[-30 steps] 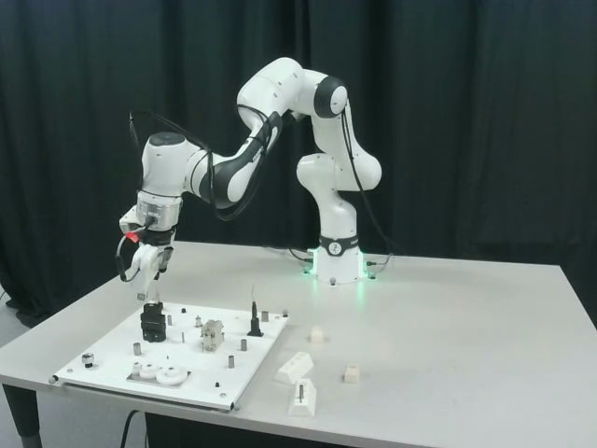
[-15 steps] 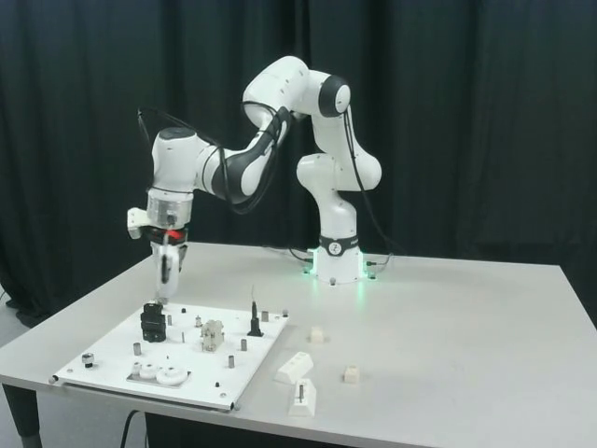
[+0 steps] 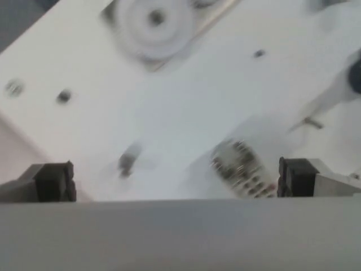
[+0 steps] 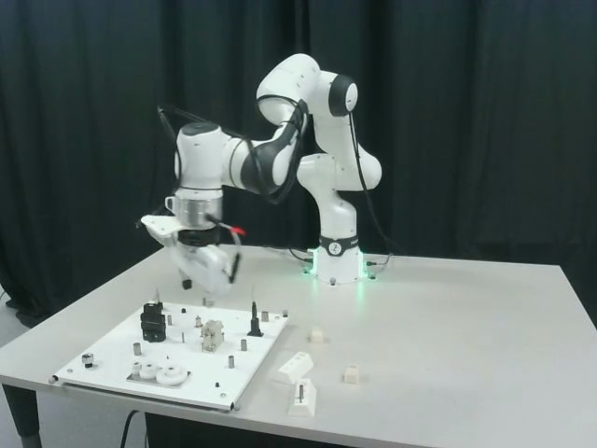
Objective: Pick round peg 2.
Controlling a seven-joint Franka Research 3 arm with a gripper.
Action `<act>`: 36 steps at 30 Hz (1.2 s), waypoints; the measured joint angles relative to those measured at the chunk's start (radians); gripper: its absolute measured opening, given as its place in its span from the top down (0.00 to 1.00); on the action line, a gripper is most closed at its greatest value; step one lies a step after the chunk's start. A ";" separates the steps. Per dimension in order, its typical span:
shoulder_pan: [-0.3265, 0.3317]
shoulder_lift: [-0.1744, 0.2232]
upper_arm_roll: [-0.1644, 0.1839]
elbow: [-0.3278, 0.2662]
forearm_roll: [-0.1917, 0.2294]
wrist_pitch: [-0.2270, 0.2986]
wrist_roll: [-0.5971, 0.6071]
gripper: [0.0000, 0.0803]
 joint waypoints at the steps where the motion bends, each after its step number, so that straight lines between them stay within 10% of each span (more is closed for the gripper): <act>1: 0.004 0.000 0.006 0.002 0.001 -0.007 -0.012 0.00; 23: 0.108 0.012 0.112 0.019 0.016 -0.005 -0.412 0.00; 36: 0.120 0.109 0.158 0.104 0.034 0.039 -0.526 0.00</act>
